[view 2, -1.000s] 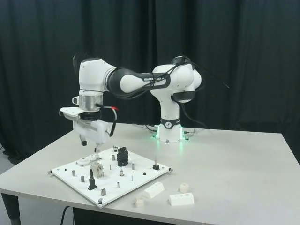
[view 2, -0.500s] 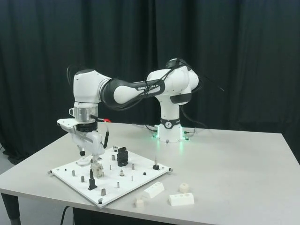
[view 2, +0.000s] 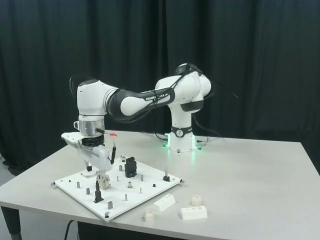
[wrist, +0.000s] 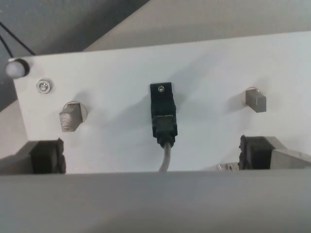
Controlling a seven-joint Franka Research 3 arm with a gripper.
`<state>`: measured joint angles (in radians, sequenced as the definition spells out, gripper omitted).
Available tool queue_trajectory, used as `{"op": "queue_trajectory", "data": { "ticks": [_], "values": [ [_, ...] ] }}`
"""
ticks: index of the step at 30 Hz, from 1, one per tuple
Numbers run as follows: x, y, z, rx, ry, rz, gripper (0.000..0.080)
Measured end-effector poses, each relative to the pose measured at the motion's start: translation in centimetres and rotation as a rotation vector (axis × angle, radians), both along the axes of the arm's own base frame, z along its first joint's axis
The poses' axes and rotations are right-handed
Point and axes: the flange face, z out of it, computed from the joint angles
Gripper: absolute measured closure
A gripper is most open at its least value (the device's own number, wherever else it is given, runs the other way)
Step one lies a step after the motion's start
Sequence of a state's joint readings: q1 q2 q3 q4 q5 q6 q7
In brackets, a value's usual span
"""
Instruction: Remove USB.
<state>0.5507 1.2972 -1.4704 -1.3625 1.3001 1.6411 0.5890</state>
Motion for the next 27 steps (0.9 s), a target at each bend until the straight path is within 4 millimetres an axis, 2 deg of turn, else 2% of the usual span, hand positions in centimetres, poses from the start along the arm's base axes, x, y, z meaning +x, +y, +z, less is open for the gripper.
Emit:
{"op": "queue_trajectory", "data": {
  "ticks": [27],
  "values": [
    [0.4,0.2,-1.9,-0.024,0.017,0.015,0.0003]
  ]
}}
